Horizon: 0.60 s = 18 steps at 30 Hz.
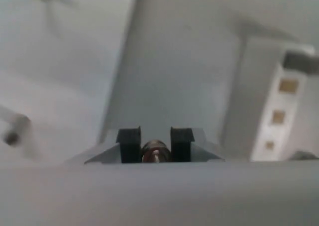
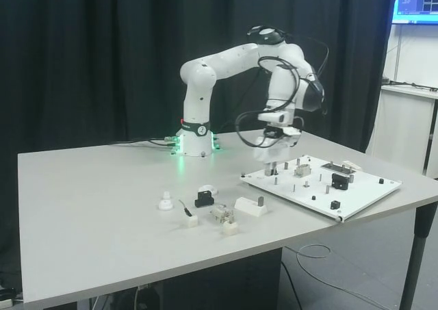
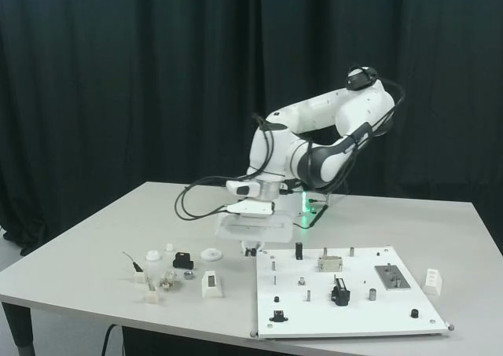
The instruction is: Place BNC.
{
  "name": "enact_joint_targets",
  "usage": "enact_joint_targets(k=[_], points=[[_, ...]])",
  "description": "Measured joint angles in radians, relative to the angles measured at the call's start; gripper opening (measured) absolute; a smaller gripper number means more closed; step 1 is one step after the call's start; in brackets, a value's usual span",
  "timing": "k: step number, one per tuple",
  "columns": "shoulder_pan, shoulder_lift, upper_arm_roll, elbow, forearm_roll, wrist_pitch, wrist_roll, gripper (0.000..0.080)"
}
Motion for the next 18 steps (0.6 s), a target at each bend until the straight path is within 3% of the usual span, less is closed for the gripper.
enact_joint_targets(k=[7,18], points=[[-0.034,0.002,0.003,-0.042,0.042,0.002,-0.055,0.0124],[-0.089,0.025,0.036,-0.083,0.173,0.002,-0.098,0.0124]])
